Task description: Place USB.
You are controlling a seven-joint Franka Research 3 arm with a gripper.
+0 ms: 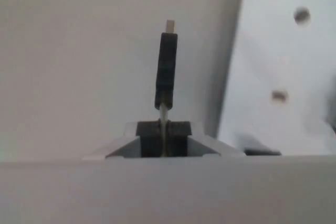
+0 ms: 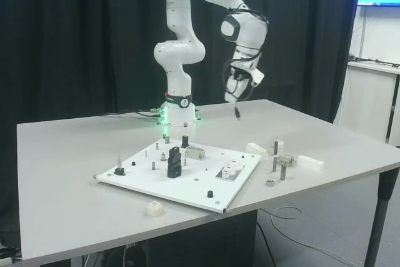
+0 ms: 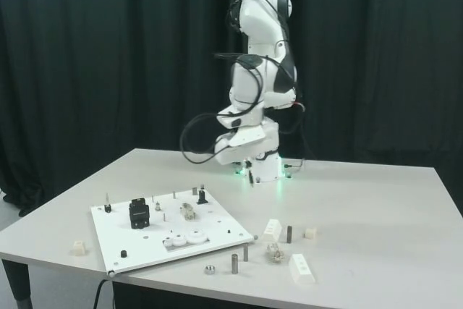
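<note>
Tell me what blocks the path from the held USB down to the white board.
Nothing visible does. The pincer grips the USB in open air above the grey table, beyond the white board. The parts standing on the board lie lower.

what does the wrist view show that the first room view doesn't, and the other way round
Only the wrist view shows how the hand grips the black USB plug: the fingers pinch its thin tail end and its metal tip points away from the camera.

Only the first room view shows the white arm, the grey table and the white board of parts.

Both show the plug held clear above the table.
</note>
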